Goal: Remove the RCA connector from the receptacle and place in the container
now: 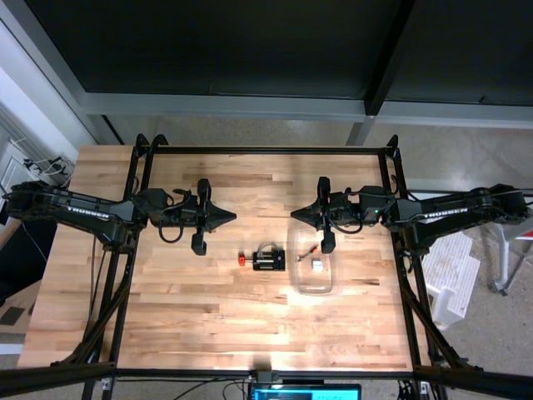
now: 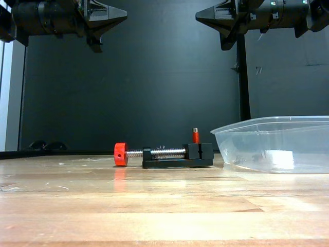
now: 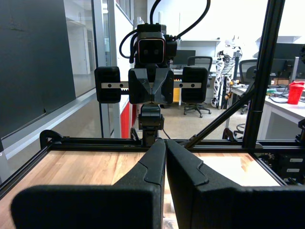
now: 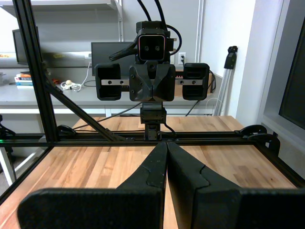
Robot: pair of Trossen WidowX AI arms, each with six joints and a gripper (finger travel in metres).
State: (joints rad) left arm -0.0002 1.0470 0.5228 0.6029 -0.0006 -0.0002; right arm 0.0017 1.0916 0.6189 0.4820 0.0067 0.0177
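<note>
The receptacle (image 1: 268, 261) is a small black block with a silvery screw and a round red cap (image 2: 120, 154), lying mid-table. A short red post with a silvery tip (image 2: 195, 135) stands on its right end. Just right of it sits the clear container (image 1: 295, 279). Inside lie a thin red piece with a dark end, the RCA connector (image 1: 311, 248), and a small white cube (image 1: 317, 263). My left gripper (image 1: 233, 217) and right gripper (image 1: 293, 214) hover high, tips facing each other, behind the block. Both are shut and hold nothing, as both wrist views show.
A black metal frame (image 1: 266, 151) borders the wooden table at the back and sides. From table height the container wall (image 2: 272, 149) rises to the right of the block. A laptop edge (image 1: 304, 390) shows at the near edge.
</note>
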